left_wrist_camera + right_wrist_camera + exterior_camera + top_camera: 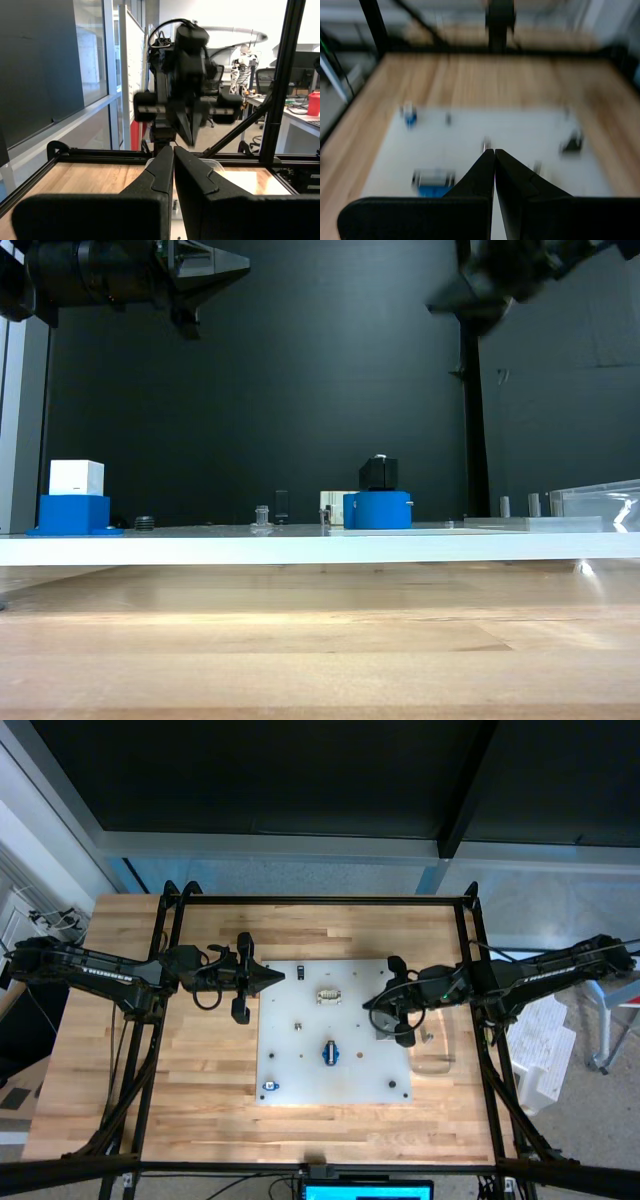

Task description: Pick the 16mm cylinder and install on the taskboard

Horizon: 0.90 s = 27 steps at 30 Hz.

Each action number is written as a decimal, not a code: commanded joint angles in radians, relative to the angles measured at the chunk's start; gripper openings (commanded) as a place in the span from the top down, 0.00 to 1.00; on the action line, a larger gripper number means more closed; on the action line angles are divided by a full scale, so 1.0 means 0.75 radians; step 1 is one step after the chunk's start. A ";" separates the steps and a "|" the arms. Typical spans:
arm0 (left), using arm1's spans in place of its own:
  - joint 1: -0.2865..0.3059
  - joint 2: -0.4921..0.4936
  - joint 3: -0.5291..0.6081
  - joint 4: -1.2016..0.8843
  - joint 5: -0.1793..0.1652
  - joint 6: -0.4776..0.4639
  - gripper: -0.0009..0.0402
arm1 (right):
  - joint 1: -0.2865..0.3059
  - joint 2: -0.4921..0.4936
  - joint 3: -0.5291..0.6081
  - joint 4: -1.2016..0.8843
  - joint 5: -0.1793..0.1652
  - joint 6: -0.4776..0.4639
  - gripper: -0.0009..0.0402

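The taskboard is a white square plate lying in the middle of the table, seen edge-on in the low view and from above in the right wrist view. Two small grey pegs stand by the clear tray; I cannot tell whether either is the 16mm cylinder. My left gripper hangs shut and empty over the board's far left corner. High over the board's right edge, my right gripper is also shut with nothing in it.
On the board sit a blue round part, a white cube on a blue base and a small connector. A clear plastic tray lies just right of the board. A black frame surrounds the table.
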 commanded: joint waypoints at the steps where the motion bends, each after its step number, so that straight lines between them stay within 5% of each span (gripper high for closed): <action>1: 0.001 0.001 -0.001 -0.002 0.000 0.001 0.98 | -0.098 -0.007 -0.040 0.238 -0.127 -0.037 0.98; 7: 0.000 0.001 -0.001 -0.025 -0.005 0.001 0.98 | -0.195 -0.013 -0.124 0.569 -0.253 -0.035 0.98; 17: 0.001 0.001 -0.001 -0.033 -0.009 0.001 0.98 | -0.278 -0.010 -0.148 0.724 -0.243 -0.037 0.98; 27: 0.001 0.001 -0.001 -0.033 -0.009 0.001 0.98 | -0.314 0.042 -0.170 0.784 -0.285 -0.015 0.98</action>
